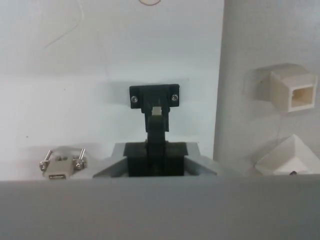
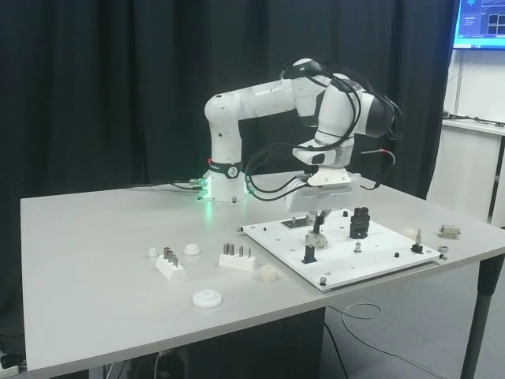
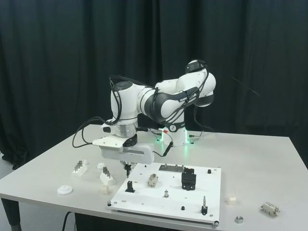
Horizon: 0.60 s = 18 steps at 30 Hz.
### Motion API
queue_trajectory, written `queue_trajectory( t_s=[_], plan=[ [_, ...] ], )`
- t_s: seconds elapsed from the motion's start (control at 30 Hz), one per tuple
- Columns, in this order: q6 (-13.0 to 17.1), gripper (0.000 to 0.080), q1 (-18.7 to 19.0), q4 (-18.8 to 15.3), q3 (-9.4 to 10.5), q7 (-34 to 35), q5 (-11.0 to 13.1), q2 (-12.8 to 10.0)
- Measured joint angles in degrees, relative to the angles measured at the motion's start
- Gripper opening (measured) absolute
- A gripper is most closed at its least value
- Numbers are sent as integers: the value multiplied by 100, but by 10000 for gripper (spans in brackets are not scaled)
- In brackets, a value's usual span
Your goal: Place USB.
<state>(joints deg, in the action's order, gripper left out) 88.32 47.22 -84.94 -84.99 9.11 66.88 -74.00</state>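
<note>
In the wrist view my gripper [image 1: 155,152] is shut on a slim black USB plug [image 1: 156,125] with a pale tip. The tip points at a black socket bracket [image 1: 154,97] held on the white board [image 1: 75,100] by two screws. Seen from the first room view, the gripper [image 2: 317,223] hangs a little above the small black socket [image 2: 310,252] near the board's front left part. The second room view shows the same: gripper [image 3: 127,167] over the socket [image 3: 130,186], with a small gap between plug and socket.
A grey connector with two screws [image 1: 62,165] lies on the board beside the socket. A black block [image 2: 360,223], pegs and a metal strip [image 3: 172,168] also stand on the board. White blocks [image 1: 292,90] and round parts [image 2: 207,298] sit on the grey table beside the board.
</note>
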Motion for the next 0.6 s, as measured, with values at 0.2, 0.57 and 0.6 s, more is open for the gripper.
queue_trajectory(
  t_s=[0.2,0.57,0.6],
  plan=[
    [-8,68,74,41,-1,-1,21,24],
    [-125,68,446,206,-11,430,152,166],
    [-136,68,488,239,-11,504,155,181]
  ],
)
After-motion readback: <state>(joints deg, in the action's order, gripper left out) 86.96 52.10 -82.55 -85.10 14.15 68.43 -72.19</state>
